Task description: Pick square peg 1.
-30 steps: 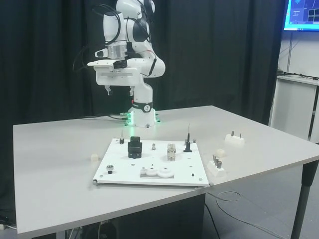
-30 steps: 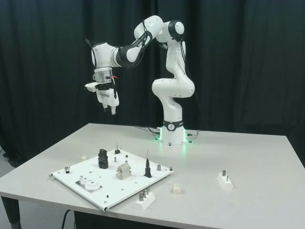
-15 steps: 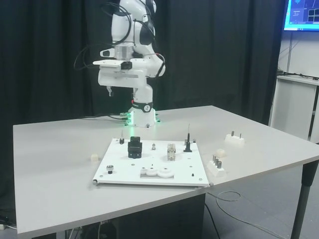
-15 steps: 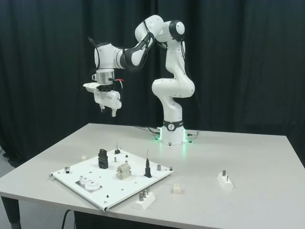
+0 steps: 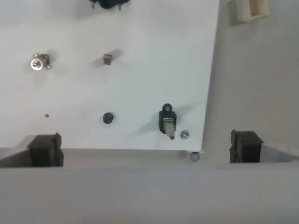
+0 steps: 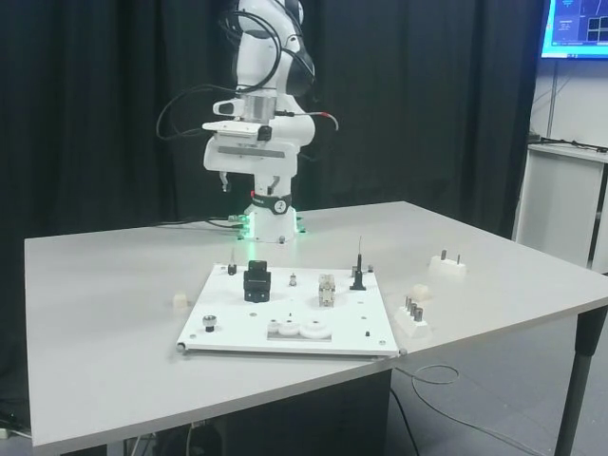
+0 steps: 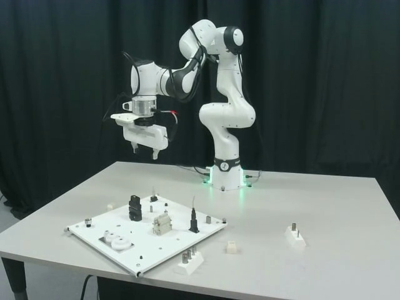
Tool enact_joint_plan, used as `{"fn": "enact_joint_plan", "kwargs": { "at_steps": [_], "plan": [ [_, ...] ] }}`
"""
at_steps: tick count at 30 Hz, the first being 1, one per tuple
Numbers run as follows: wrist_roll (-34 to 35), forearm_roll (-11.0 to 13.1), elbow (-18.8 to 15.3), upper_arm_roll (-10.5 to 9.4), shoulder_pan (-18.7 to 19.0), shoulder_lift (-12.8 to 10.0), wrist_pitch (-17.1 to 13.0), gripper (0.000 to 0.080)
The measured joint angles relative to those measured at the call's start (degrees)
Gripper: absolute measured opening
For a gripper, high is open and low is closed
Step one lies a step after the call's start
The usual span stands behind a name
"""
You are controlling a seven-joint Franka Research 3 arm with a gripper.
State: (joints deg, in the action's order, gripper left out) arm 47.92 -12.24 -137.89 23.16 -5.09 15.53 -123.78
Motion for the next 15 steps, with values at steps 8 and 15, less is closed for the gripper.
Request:
{"fn": "enact_joint_plan", "kwargs": {
  "at_steps": [8, 15],
  "plan": [
    [0.0, 1.33, -0.1, -1.04, 1.63, -1.02, -2.27, 0.08],
    [0.03, 3.07, -0.1, -1.69, 3.88, -1.3, -4.04, 0.08]
  ]
}}
